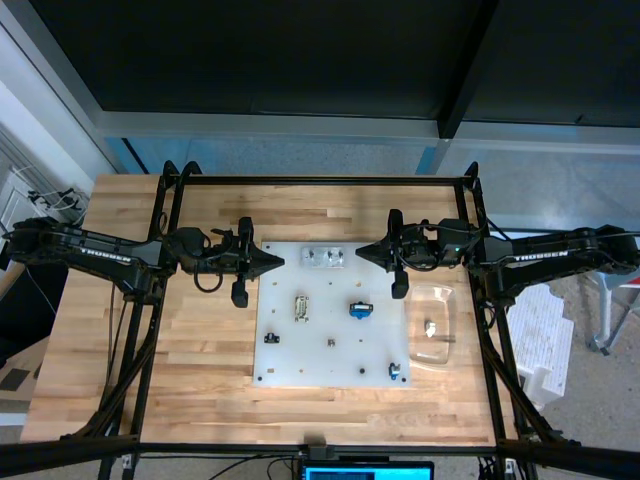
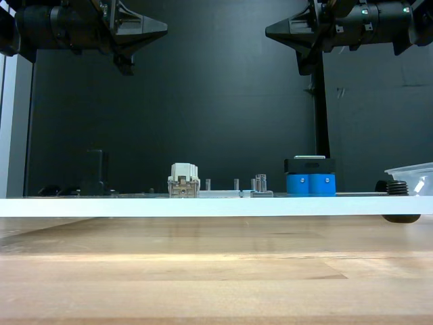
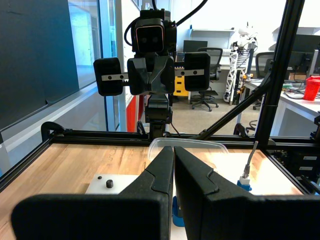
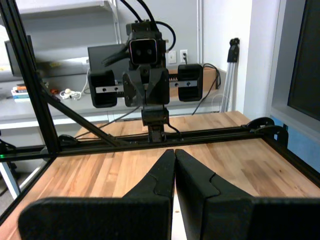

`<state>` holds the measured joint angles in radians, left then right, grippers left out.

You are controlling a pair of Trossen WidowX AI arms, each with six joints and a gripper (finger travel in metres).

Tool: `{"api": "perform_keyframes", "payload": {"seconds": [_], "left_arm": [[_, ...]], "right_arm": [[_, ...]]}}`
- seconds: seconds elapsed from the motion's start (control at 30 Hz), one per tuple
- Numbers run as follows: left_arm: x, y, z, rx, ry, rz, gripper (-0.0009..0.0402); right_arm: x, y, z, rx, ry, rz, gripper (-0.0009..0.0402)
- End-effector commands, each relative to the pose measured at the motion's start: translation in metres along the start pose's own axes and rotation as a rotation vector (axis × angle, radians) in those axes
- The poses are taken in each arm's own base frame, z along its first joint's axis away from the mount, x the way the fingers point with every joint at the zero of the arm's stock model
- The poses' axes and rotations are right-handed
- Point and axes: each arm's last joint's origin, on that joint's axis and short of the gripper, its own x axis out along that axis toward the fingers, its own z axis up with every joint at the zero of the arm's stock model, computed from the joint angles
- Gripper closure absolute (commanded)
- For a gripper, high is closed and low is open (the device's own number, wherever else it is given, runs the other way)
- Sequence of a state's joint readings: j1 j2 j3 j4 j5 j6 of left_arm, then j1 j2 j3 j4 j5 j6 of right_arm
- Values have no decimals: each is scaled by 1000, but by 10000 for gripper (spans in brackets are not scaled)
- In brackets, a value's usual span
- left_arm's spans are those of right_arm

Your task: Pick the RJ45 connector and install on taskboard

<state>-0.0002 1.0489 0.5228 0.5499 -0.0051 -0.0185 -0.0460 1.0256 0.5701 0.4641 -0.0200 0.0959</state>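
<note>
In the left wrist view the connector (image 3: 244,176), a small clear plug with a grey boot, stands upright in the blue jack (image 3: 244,186), its grey cable (image 3: 251,156) rising free. The high view shows that jack (image 1: 397,372) at the white board's (image 1: 300,365) near right corner, with a greyish piece on top. The clear tray (image 1: 452,330) holds only the white block (image 1: 432,327), with no cable showing. My left gripper (image 1: 281,262) hangs shut and empty above the board's far left edge. My right gripper (image 1: 359,250) hangs shut and empty above the far right part, well clear of the jack.
On the board stand a silver block (image 1: 323,258), a beige socket (image 1: 301,308), a blue fixture (image 1: 360,309) and small black studs. A black frame (image 1: 320,181) runs round the table. Bare wood lies left of the board and along the near edge.
</note>
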Motion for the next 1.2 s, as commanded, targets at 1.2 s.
{"api": "perform_keyframes", "payload": {"seconds": [1.2], "left_arm": [[0,0,0,0,0,0,393]], "right_arm": [[-1,2,-2,-4,-17,31,393]]}}
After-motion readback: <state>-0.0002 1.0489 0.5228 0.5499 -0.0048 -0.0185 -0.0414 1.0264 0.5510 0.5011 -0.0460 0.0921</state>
